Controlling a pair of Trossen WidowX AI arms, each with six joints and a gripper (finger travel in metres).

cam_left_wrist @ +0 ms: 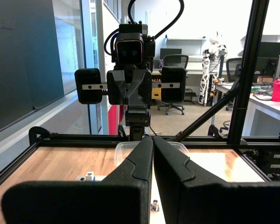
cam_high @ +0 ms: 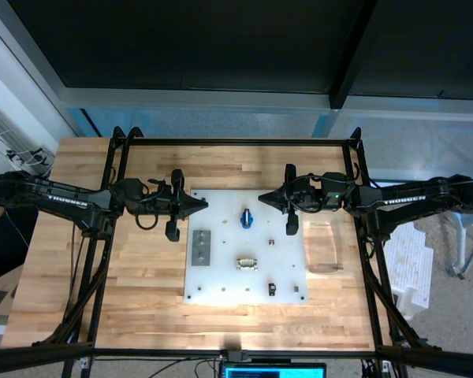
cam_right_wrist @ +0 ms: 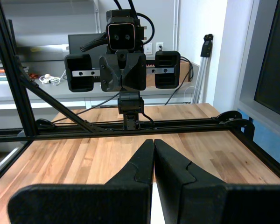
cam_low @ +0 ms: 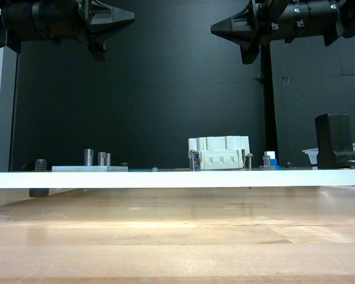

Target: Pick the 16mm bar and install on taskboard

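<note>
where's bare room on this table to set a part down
Bare wood lies in front of the taskboard and left of it. Crowded: board centre around grey block, blue knob, connector; clear tray takes the right. Left end effector and right end effector hang shut high above the board.

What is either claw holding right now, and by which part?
Nothing. The left claw and the right claw are both shut and empty, hovering high above the flat white square taskboard, tips facing each other.

Held high, facing each other — left gripper (cam_high: 202, 201) and right gripper (cam_high: 262, 197), both closed.
</note>
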